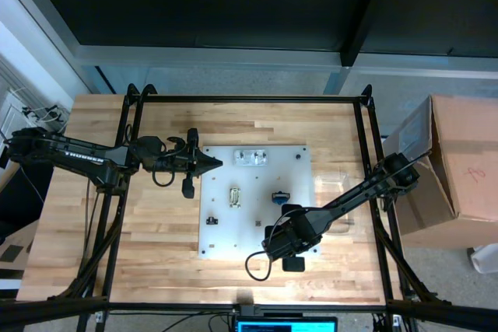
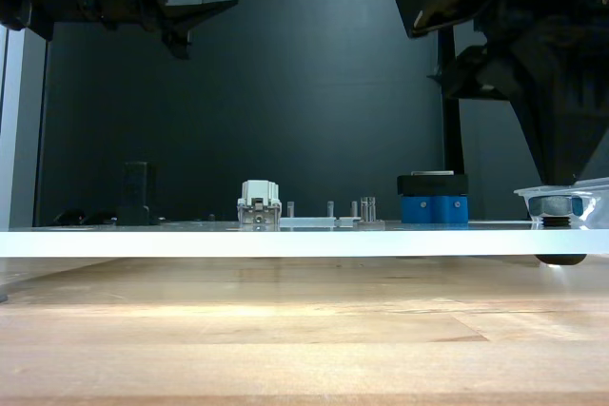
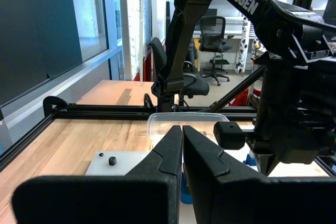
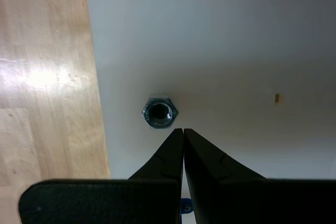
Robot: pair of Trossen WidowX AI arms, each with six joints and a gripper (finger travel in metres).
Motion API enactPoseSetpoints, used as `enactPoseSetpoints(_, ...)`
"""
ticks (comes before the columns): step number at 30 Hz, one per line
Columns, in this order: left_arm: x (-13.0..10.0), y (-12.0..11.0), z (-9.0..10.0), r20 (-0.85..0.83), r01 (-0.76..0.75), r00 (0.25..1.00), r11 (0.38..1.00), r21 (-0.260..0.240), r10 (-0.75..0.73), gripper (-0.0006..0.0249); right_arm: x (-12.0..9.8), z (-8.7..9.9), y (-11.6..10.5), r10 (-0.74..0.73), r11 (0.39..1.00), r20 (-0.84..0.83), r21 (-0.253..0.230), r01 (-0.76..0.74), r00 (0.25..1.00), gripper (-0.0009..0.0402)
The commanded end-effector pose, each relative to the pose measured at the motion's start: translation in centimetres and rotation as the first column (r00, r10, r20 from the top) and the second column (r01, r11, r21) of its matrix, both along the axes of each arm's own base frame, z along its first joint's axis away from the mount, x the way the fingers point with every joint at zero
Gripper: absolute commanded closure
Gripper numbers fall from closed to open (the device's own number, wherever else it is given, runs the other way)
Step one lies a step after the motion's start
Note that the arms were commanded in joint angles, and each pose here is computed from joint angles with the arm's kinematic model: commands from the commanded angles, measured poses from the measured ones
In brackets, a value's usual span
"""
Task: Pick the M12 nut and place it on its threads and fasten
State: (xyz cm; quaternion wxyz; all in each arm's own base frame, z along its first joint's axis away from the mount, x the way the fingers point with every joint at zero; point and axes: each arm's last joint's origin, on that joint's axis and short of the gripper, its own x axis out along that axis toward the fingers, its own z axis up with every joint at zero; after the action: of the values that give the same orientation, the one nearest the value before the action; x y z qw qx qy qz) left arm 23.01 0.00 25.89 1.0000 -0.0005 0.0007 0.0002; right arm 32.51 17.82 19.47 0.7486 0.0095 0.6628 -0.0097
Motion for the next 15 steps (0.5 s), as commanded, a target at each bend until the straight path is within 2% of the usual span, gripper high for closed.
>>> enactPoseSetpoints(1,0.00,0.00,0.00,0.000,0.000,1.000,1.000,0.000,0.000,0.0243,-0.13,-0.30,-0.06,0.000,1.000,-0.007,-0.004,0.000,1.000,0.0394)
enactPoseSetpoints(10,0.00,0.00,0.00,0.000,0.000,1.000,1.000,0.001,0.000,0.0243,-0.08,-0.69,-0.03,-0.001,1.000,0.009,0.005,0.001,1.000,0.0394)
enactPoseSetpoints(12,0.00,0.01,0.00,0.000,0.000,1.000,1.000,0.000,0.000,0.0243,-0.08,-0.69,0.04,0.002,1.000,0.004,0.019,-0.002,1.000,0.0394)
enactPoseSetpoints(13,0.00,0.00,0.00,0.000,0.000,1.000,1.000,0.000,0.000,0.0243,-0.11,-0.69,0.13,0.009,0.999,-0.013,0.054,-0.008,1.000,0.0394)
enactPoseSetpoints(14,0.00,0.00,0.00,0.000,0.000,1.000,1.000,0.000,0.000,0.0243,-0.17,-0.68,0.34,0.041,0.992,-0.040,0.118,-0.036,0.998,0.0393)
enactPoseSetpoints(15,0.00,0.00,0.00,0.000,0.000,1.000,1.000,0.000,0.000,0.0243,-0.24,-0.64,0.62,0.095,0.976,-0.067,0.205,-0.079,0.993,0.0393)
